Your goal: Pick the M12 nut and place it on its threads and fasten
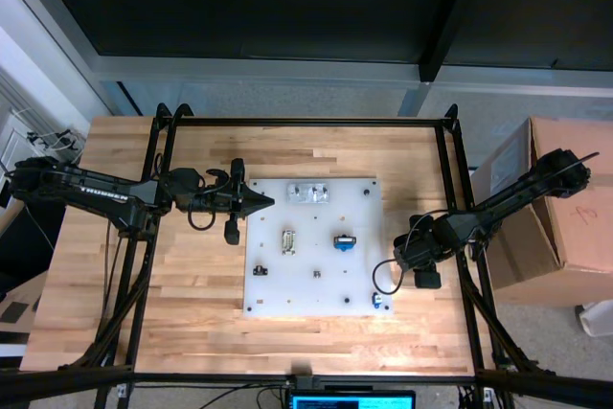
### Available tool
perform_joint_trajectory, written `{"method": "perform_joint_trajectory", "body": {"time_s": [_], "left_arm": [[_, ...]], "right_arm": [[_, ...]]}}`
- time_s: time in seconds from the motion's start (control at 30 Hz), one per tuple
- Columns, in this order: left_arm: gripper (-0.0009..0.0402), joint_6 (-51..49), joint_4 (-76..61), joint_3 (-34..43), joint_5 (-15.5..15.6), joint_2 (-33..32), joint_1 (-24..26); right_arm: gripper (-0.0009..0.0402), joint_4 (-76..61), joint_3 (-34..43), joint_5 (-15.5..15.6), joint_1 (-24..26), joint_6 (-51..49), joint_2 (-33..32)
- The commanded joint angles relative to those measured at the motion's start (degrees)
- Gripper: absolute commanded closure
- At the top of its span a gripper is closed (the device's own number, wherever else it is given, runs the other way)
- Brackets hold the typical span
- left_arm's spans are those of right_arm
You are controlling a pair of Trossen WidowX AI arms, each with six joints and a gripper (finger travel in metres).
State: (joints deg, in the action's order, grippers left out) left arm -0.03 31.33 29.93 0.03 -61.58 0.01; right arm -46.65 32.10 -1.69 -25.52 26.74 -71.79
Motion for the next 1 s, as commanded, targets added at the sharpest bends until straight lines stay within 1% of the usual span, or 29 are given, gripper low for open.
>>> {"method": "perform_joint_trajectory", "body": {"time_s": [0.03, 0.13, 0.23, 0.33, 0.43, 0.47, 0.57, 0.67, 1.0], "left_arm": [[0.0393, 0.0, 0.0, 0.0, 0.0, 0.0, 0.0], [0.0393, 0.0, 0.0, 0.0, 0.0, 0.0, 0.0], [0.0393, 0.0, 0.0, 0.0, 0.0, 0.0, 0.0], [0.0393, 0.0, 0.0, 0.0, 0.0, 0.0, 0.0], [0.0393, 0.0, 0.0, 0.0, 0.0, 0.0, 0.0], [0.0393, 0.0, 0.0, 0.0, 0.0, 0.0, 0.0], [0.0393, 0.0, 0.0, 0.0, 0.0, 0.0, 0.0], [0.0393, 0.0, 0.0, 0.0, 0.0, 0.0, 0.0], [0.0393, 0.0, 0.0, 0.0, 0.0, 0.0, 0.0]], "right_arm": [[0.0237, 1.7, -1.1, 0.3, 0.0, 0.0, 0.0], [0.0256, 2.4, -1.5, 0.2, 0.0, 0.0, 0.0], [0.0287, 2.4, -1.6, 0.2, 0.0, 0.0, 0.0], [0.0332, 2.4, -1.6, 0.3, 0.0, 0.1, 0.0], [0.0388, 2.3, -1.6, 0.4, 0.0, 0.0, 0.0], [0.0399, 2.3, -1.6, 0.4, 0.0, 0.0, 0.0], [0.0384, 2.3, -1.6, 0.4, 0.0, 0.1, 0.0], [0.0395, 2.3, -1.6, 0.4, 0.0, 0.0, 0.0], [0.0393, 2.4, -1.6, 0.4, 0.0, 0.1, 0.0]]}}
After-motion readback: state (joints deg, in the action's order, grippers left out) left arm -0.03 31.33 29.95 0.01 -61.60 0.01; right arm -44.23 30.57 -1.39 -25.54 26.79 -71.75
